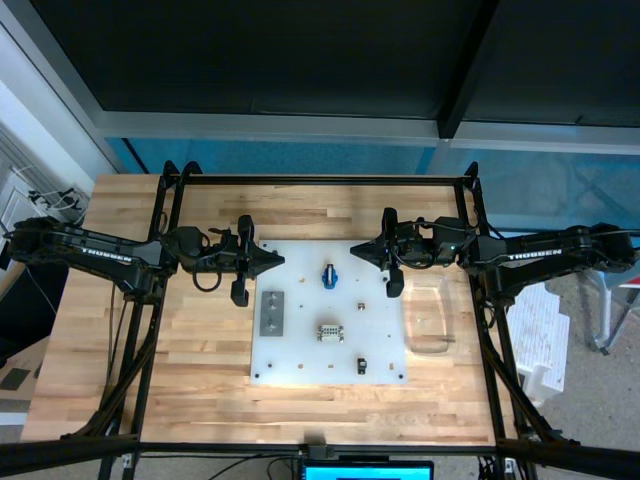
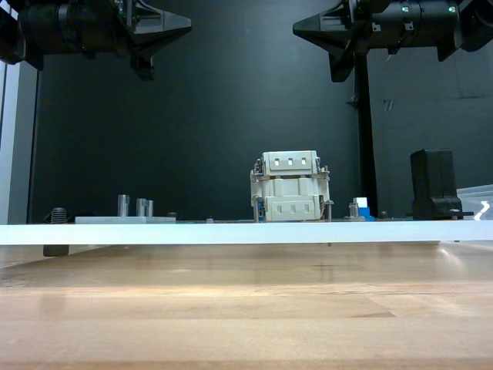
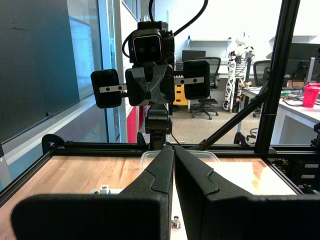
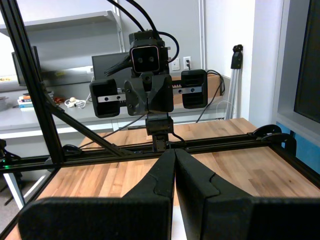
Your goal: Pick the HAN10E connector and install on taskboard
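We see the HAN10E connector (image 1: pixel 330 333), beige-grey with silvery ends, standing upright on the taskboard (image 1: pixel 300 355) (a flat white square plate), right of its middle, toward the near edge; left gripper (image 1: pixel 276 260) and right gripper (image 1: pixel 356 250) hang high over its far side, both pinched closed, well apart from the connector.

We are reading "TROSSEN" in white lettering on the left arm (image 1: pixel 100 254), outboard of the left gripper (image 1: pixel 276 261), and on the right arm (image 1: pixel 527 256), outboard of the right gripper (image 1: pixel 357 250).
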You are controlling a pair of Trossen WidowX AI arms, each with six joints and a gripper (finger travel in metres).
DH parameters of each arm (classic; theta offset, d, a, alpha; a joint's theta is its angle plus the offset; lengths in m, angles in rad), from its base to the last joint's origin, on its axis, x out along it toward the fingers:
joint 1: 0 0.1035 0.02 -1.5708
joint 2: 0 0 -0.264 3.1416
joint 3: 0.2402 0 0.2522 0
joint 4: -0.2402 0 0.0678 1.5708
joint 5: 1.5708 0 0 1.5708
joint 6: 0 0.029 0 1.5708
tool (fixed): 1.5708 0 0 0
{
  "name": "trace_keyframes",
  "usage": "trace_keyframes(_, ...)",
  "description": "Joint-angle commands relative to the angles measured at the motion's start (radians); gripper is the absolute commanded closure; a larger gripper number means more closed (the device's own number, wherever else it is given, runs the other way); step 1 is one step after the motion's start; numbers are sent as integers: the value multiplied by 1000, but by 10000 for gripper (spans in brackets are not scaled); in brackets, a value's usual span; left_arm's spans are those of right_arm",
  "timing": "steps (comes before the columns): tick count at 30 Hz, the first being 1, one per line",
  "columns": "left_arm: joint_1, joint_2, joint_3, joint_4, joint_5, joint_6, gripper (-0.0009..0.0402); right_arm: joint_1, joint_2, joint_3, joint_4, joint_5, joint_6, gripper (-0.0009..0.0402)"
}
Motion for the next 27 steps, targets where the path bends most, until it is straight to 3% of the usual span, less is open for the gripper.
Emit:
trace_keyframes(1,0,0,0,0,0,0,392,1,0,0,-1,-1,3,393)
trace_keyframes(27,0,0,0,0,0,0,392,5,1,0,-27,-11,4,393)
